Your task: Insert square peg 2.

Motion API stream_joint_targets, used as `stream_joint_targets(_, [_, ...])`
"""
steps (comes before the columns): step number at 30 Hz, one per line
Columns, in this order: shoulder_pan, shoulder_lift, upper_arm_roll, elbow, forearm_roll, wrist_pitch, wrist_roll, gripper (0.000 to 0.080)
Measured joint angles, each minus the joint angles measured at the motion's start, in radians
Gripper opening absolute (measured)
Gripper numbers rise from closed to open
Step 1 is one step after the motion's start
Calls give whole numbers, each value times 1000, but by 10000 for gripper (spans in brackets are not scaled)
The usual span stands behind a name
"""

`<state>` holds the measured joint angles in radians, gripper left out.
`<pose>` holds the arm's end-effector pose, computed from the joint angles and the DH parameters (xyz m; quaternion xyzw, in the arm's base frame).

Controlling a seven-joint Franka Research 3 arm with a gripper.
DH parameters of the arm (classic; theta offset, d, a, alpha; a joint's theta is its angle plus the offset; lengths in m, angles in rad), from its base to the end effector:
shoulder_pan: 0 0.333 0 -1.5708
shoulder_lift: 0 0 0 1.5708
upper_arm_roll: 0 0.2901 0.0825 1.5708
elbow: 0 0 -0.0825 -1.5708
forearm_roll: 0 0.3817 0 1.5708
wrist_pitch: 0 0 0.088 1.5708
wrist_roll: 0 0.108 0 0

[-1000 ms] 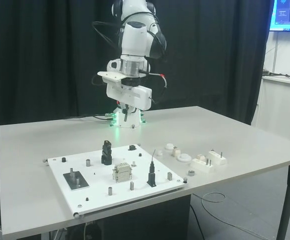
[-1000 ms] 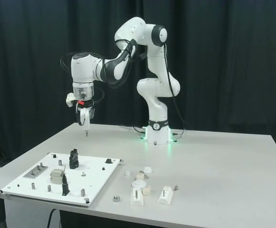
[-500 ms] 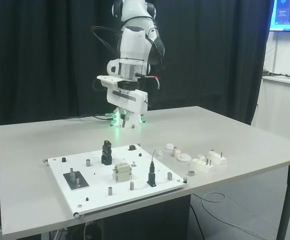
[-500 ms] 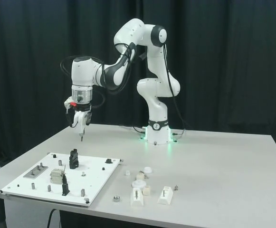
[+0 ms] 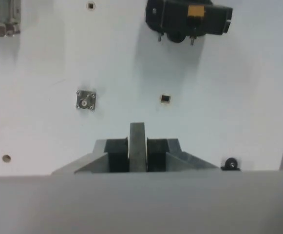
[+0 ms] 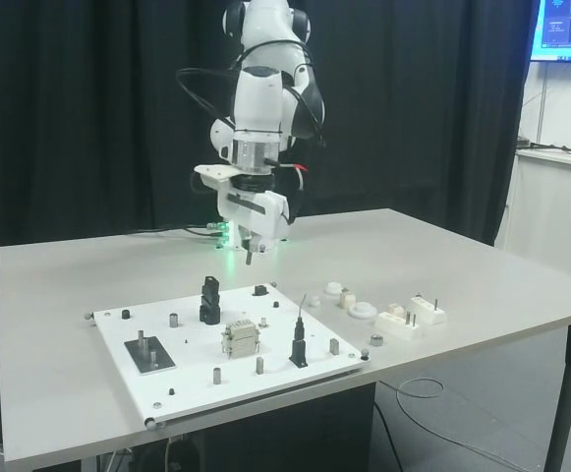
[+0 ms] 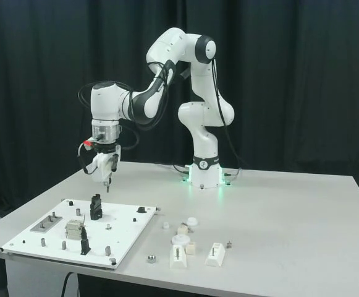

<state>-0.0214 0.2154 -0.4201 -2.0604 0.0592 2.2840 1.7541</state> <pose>0.5230 -0.2416 0.3174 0.4428 -0.8963 0.0240 0.0080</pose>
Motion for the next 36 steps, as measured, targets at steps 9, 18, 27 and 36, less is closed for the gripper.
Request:
stream_joint_targets(9, [-1,27,-13,7,55,0,1,76])
stream_joint_targets(18, [0,46,-18,7,101,-2,3,76])
stream_joint_targets(27, [2,69,-18,7,120,-3,21,76])
stream_joint_targets(36, [2,94,-24,8,120,0,22,76])
